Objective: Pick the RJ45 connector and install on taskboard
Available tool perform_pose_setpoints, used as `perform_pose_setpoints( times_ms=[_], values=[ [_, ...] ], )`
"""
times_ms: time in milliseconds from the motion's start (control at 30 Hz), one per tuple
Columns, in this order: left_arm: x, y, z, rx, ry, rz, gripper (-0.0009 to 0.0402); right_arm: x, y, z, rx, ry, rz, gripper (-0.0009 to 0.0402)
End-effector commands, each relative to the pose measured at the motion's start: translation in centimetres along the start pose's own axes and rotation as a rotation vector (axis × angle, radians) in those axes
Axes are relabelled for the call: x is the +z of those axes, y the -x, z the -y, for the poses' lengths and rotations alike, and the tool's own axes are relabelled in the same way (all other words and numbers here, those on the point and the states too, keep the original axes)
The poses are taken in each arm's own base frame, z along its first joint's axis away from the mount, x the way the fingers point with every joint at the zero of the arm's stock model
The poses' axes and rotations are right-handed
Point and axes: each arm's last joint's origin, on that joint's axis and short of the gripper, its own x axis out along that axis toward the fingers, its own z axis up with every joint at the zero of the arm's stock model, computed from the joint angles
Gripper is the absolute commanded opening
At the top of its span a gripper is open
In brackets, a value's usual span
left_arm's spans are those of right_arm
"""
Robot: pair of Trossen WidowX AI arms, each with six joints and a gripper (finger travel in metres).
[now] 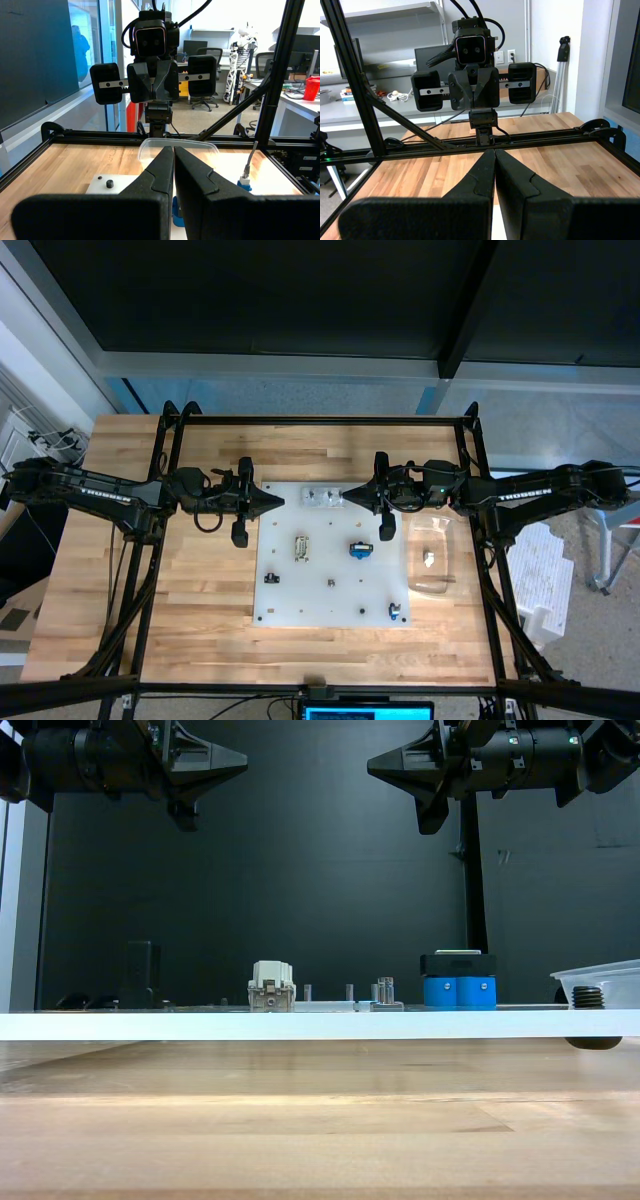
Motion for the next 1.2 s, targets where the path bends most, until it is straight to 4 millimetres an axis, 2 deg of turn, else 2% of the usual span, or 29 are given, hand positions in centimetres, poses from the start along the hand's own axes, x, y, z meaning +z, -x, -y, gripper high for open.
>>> perform_pose_setpoints(
  times_ms=[33, 633, 1200],
  values=[
    [0.0, 0.0, 0.0, 0.0, 0.0, 0.0, 0.0, 0.02, -0.01, -0.01, 0.0, 0.0, 0.0, 0.0],
    [0.0, 0.0, 0.0, 0.0, 0.0, 0.0, 0.0, -0.01, -0.01, 0.0, 0.0, 0.0, -0.003, 0.0],
    [0.0, 0.0, -0.01, 0.0, 0.0, 0.0, 0.0, -0.91, 0.04, 0.09, -0.011, -0.004, -0.096, 0.0]
  ],
)
